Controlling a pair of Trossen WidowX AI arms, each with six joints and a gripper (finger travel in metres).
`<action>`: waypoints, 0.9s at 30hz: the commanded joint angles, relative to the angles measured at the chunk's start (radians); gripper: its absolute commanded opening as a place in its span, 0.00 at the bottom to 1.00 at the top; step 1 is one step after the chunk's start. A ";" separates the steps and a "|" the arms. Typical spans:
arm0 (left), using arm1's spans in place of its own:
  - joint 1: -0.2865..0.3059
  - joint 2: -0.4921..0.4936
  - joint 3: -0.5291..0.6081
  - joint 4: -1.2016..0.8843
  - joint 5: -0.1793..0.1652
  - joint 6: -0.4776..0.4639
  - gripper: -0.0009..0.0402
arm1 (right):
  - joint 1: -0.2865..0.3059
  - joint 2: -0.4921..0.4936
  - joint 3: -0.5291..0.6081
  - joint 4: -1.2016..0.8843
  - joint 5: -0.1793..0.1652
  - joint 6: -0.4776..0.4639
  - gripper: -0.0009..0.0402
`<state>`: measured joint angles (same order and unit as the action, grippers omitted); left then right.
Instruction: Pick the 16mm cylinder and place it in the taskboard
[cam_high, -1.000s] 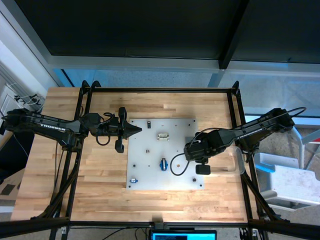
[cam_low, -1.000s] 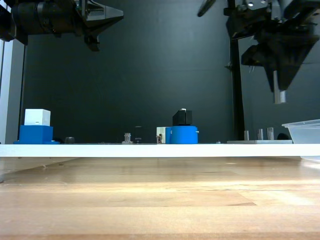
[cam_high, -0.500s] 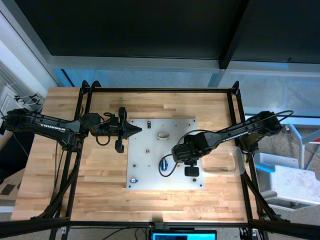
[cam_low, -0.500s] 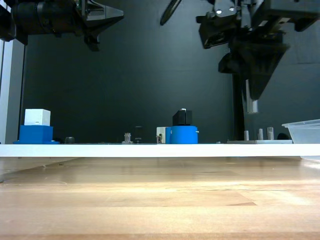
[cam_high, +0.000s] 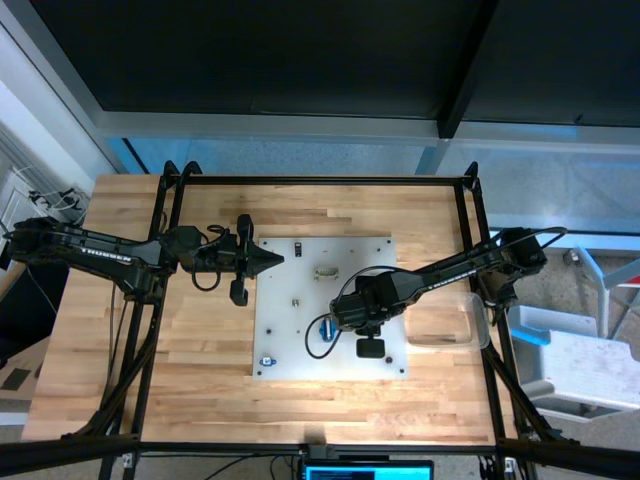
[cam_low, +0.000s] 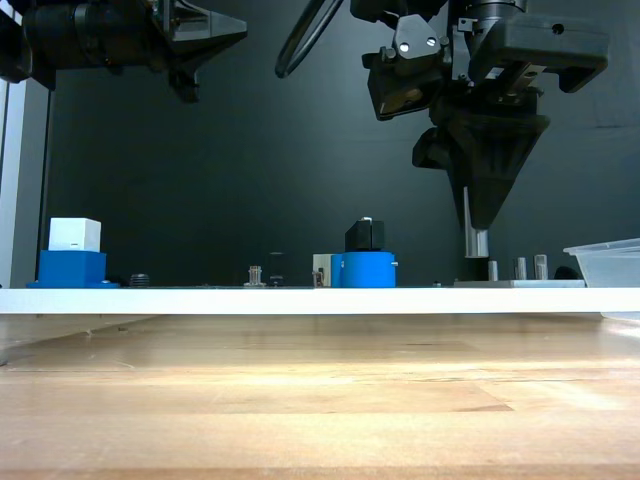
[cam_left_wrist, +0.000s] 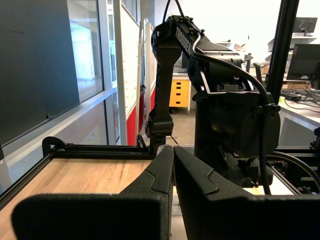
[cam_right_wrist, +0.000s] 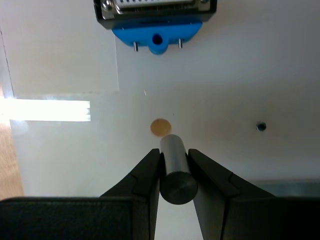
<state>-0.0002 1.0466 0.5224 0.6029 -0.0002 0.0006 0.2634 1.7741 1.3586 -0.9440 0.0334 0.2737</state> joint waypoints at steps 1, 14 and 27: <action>0.000 0.000 0.000 0.000 0.000 0.000 0.02 | 0.001 0.001 0.000 0.013 0.002 0.001 0.06; 0.000 0.000 0.000 0.000 0.000 0.000 0.02 | 0.013 0.053 0.024 0.016 0.017 0.006 0.06; 0.000 0.000 0.000 0.000 0.000 0.000 0.02 | 0.023 0.061 0.026 0.019 0.015 0.023 0.06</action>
<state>-0.0002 1.0470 0.5228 0.6029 -0.0002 0.0006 0.2855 1.8351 1.3849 -0.9268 0.0486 0.2932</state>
